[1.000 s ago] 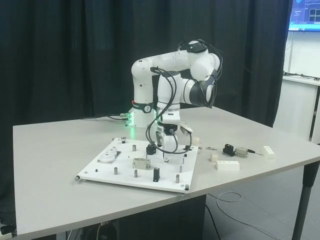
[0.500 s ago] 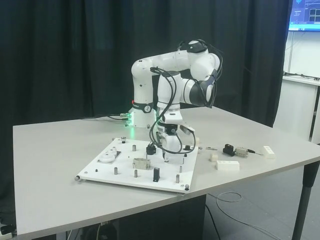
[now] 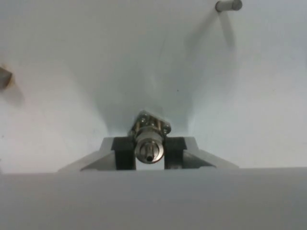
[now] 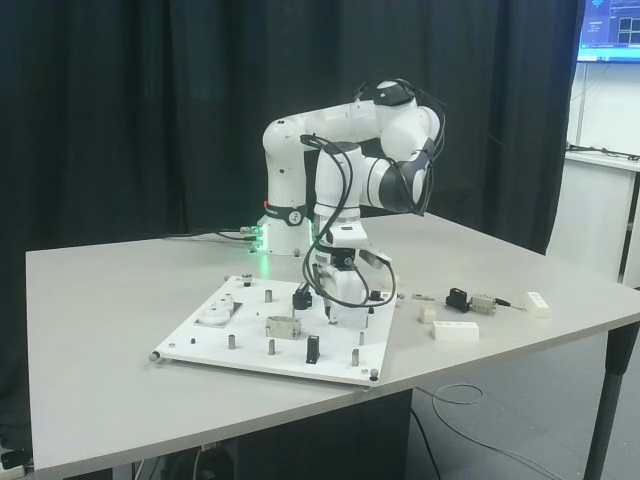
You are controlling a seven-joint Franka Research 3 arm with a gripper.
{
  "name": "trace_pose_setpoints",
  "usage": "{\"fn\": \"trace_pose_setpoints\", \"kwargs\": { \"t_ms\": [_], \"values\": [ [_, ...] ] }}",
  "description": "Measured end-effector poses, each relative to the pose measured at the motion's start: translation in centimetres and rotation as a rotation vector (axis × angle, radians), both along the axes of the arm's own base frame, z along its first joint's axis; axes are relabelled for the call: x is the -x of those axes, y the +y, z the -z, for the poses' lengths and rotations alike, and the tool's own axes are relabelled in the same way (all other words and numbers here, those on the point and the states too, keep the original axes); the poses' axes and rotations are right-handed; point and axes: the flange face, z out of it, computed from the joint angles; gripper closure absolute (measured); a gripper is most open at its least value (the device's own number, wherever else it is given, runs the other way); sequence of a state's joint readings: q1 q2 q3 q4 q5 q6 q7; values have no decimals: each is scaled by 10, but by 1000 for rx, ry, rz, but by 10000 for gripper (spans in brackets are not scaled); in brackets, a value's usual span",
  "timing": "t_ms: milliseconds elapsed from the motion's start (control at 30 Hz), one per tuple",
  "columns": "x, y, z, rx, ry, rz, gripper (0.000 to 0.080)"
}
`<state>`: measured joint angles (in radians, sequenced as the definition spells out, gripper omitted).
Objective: Remove BNC.
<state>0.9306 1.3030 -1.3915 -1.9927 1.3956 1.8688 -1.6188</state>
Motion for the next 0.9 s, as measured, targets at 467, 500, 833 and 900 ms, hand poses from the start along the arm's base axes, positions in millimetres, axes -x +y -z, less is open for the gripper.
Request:
{"fn": "trace_pose_setpoints", "kwargs": {
  "t_ms": [467, 500, 833, 900],
  "values": [
    [0, 0, 0, -1, 0, -20, 679],
    [0, 0, -1, -1, 0, -20, 679],
    [0, 0, -1, -1, 0, -24, 679],
    [0, 0, -1, -1, 0, -26, 679]
  ]
}}
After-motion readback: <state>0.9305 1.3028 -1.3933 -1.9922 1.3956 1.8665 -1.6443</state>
